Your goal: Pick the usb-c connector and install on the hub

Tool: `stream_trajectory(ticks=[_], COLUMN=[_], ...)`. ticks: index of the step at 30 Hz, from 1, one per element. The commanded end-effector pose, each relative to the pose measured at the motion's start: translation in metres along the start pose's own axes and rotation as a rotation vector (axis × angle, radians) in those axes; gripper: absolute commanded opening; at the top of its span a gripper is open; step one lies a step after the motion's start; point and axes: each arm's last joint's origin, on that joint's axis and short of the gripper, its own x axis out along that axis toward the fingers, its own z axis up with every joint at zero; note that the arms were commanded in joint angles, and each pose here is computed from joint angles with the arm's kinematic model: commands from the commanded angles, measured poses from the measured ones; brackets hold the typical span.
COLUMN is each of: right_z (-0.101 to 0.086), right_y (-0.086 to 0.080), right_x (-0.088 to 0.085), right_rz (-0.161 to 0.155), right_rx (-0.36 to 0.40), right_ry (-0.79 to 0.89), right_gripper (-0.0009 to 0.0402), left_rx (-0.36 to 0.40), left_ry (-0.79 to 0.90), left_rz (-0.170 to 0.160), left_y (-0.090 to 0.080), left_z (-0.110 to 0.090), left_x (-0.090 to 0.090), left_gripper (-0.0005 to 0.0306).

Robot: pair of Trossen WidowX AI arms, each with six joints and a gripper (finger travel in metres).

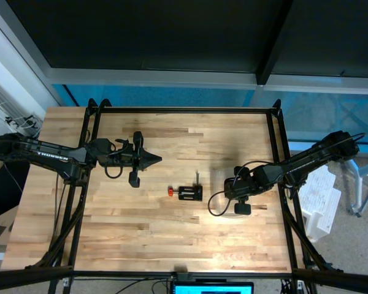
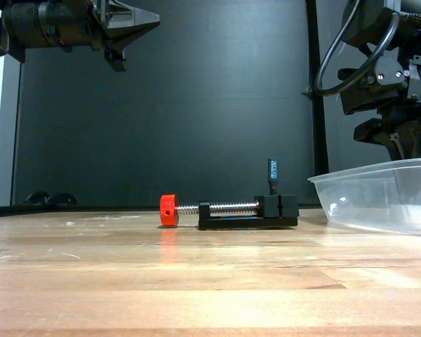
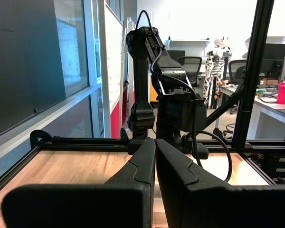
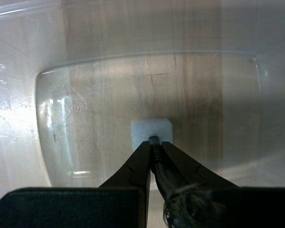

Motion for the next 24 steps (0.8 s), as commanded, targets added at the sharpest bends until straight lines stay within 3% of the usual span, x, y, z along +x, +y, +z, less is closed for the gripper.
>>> stream_trajectory(ticks=[1,15,24], right_z=[0.0,0.0,-0.002], right_y=[0.0,0.0,-0.002], right_x=[0.0,-0.001,-0.012], right_rz=[0.0,0.003,0.007], right_rx=[0.0,0.0,0.002], right_ry=[0.0,-0.004,-0.017], right_gripper=[-0.0002,0.0,0.0], left_rx=[0.0,0.0,0.0], left_ry=[0.0,0.0,0.0], left_rz=[0.0,0.0,0.0], left_y=[0.0,0.0,0.0], left_z=[0.0,0.0,0.0], left_x=[0.0,0.0,0.0], left_gripper=[0.0,0.0,0.0])
